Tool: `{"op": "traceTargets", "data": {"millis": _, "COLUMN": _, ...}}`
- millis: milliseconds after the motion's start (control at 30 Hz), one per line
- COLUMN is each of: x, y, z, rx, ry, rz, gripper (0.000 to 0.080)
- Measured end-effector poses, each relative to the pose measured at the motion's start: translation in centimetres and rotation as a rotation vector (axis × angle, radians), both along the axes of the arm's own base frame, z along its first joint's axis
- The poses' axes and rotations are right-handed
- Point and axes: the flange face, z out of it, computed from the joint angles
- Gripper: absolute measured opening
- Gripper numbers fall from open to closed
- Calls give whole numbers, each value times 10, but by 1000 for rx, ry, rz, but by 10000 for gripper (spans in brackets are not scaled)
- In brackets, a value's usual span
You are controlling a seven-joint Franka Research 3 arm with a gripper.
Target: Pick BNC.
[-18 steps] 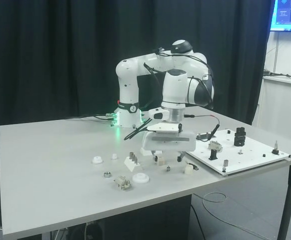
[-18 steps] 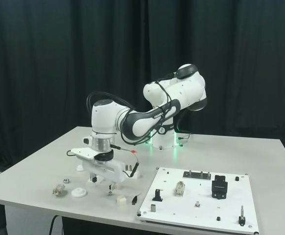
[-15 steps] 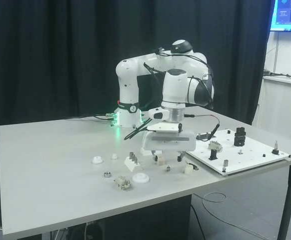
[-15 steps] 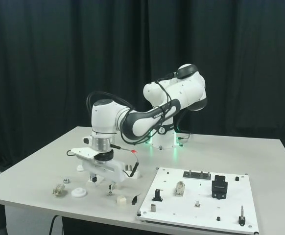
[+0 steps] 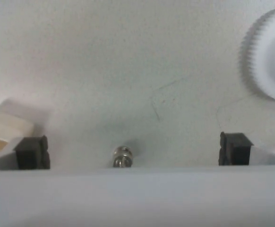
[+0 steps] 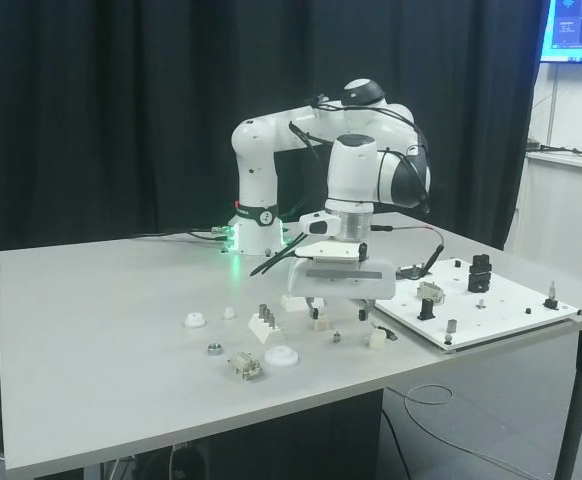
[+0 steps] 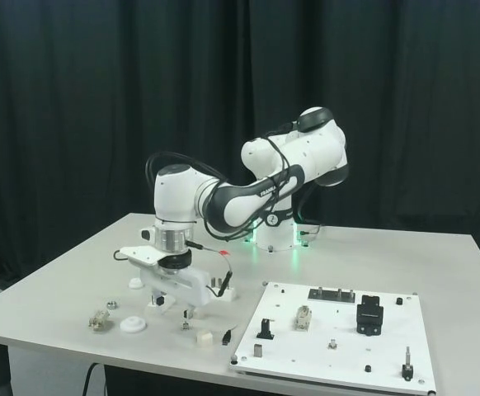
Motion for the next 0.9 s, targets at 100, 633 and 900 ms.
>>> {"op": "traceTargets", "data": {"millis": 100, "x": 1, "y": 1, "z": 2, "rx": 2, "ry": -3, "rz": -5, "gripper": 800}}
{"op": "traceTargets", "data": {"millis": 633, "x": 7, "y": 7, "z": 11, "rx": 2, "ry": -13, "rz": -9, "gripper": 800}}
{"op": "traceTargets", "data": {"millis": 900, "x": 8, "y": 10, "z": 12, "rx": 0, "ry": -15, "rz": -4, "gripper": 800}}
